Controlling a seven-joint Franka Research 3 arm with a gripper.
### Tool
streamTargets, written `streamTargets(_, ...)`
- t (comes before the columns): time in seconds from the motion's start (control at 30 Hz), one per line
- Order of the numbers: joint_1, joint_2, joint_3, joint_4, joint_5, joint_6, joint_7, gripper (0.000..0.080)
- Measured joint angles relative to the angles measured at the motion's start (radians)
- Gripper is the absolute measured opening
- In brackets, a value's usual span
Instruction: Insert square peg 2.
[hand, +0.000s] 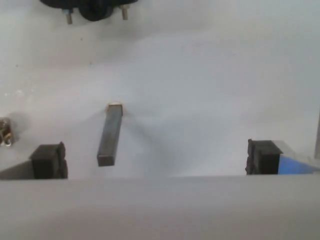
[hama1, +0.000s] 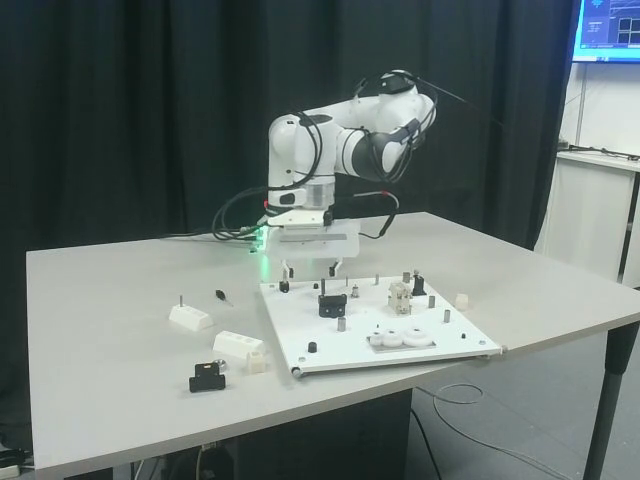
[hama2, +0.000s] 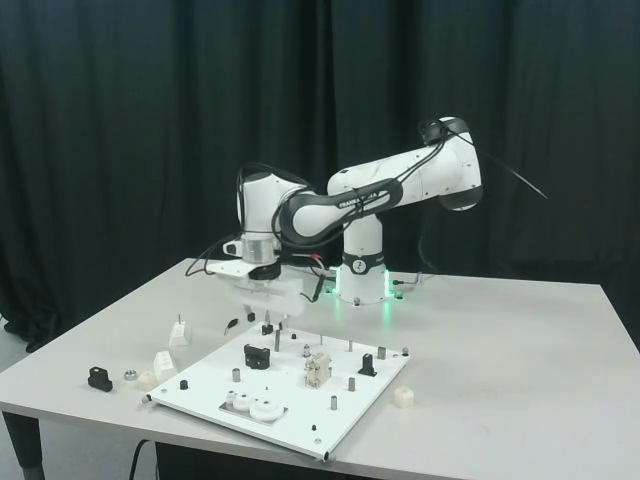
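Black curtain (hama2: 120, 120) closes off the room behind a grey table (hama2: 520, 340); a monitor (hama1: 608, 30) glows at the first room view's 1 o'clock corner, its writing too small to read. On the white arm (hama2: 400, 185) a dark line of lettering runs along the forearm, not legible beyond a few letters. A green light shows at the arm's base (hama2: 362, 285).

A white board (hama2: 205, 385) lies flat on the table, studded with small black and grey fittings, with white gears (hama2: 255, 408) near its front edge and a black block (hama2: 257, 356) toward its middle. Off the board, at its 9 o'clock in the second room view, sit white blocks (hama2: 165, 365) and a black clamp (hama2: 100, 378); a white cube (hama2: 403, 397) lies at 3 o'clock.

The gripper (hand: 155, 162) hovers over the board's rear edge, fingers (hand: 50, 161) spread wide and grasping nothing. In the wrist view the peg (hand: 110, 136), a dark square bar, stands on the white board between the fingers, nearer one of them and touching neither.
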Motion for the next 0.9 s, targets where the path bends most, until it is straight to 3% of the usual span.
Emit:
streamTargets(0.63,-0.027,0.0,-0.018,0.005,-0.017,-0.002,-0.054,0.08)
streamTargets(0.9,-0.051,0.0,-0.036,0.025,-0.071,-0.002,-0.108,0.08)
